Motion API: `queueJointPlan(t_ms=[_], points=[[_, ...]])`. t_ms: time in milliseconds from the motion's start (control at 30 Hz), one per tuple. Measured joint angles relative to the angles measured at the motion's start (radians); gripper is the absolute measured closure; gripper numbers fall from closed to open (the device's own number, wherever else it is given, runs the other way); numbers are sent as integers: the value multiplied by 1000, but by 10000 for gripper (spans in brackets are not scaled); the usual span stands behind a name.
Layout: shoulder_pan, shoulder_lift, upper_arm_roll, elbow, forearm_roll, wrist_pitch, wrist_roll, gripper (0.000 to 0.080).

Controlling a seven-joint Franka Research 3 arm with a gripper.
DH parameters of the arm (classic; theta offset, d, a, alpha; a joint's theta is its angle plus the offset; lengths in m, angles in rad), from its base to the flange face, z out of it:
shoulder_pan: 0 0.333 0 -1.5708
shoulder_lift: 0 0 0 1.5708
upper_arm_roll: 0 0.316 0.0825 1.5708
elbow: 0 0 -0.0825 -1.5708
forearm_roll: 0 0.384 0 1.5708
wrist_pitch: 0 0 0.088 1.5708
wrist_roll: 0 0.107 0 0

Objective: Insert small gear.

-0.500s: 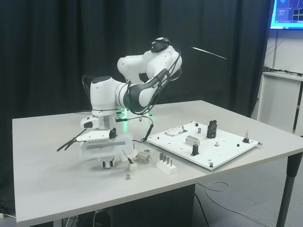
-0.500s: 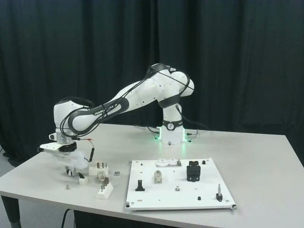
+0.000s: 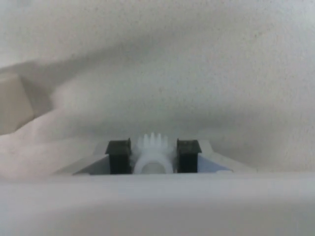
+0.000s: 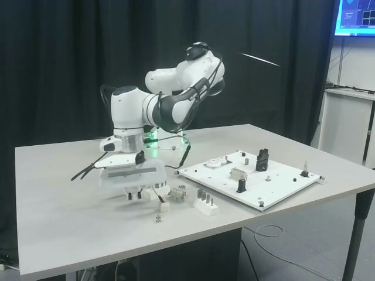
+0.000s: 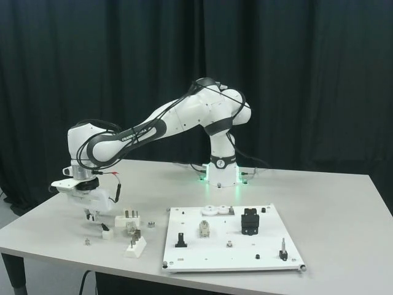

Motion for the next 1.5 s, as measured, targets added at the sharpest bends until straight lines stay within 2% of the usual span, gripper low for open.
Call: queueJointPlan(t_ms=[933, 1133, 1500], points=[[9, -3, -11, 0, -2, -16, 1, 607], [10, -3, -16, -2, -2, -19, 36, 607], [44, -3, -51, -25, -2, -102, 63, 607]])
